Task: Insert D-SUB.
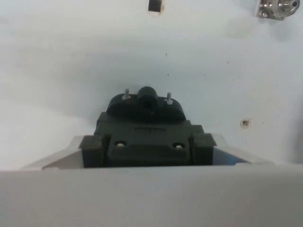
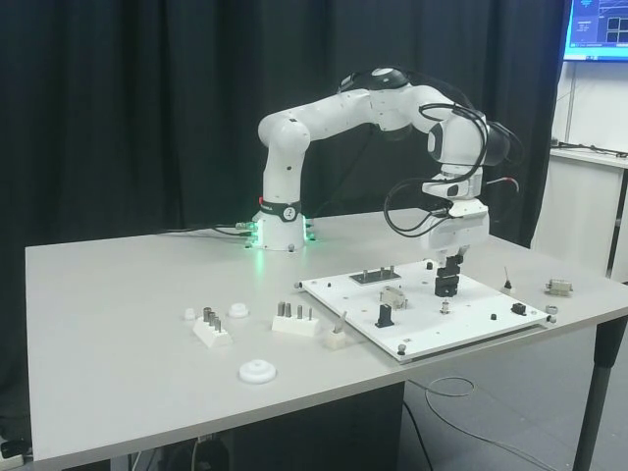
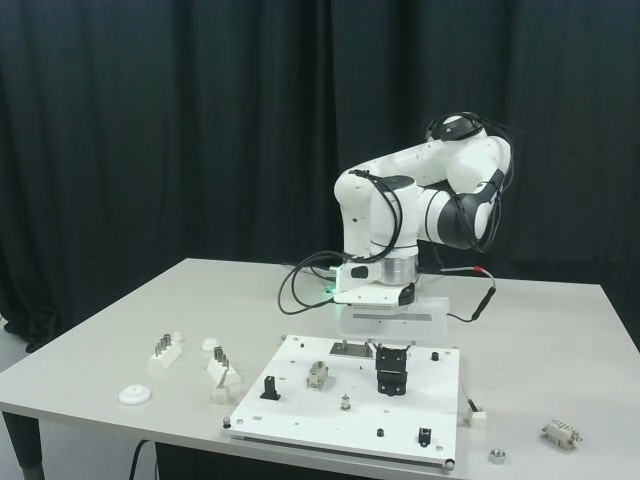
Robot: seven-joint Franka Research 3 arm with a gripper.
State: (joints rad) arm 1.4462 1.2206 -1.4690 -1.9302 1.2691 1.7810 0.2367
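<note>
The claw (image 2: 448,278) pinches the black D-SUB plug (image 2: 447,286) between its two fingers and holds it upright just above the white board (image 2: 363,308), over the middle of that board's far half. In the wrist view the D-SUB plug (image 1: 146,124) shows two small screws on its lower end and hangs clear of the white board (image 1: 71,71). On the grey surface (image 2: 108,294) beside the board stand small white peg holders (image 2: 295,324), and a white disc (image 2: 257,371) lies nearer the front edge.
</note>
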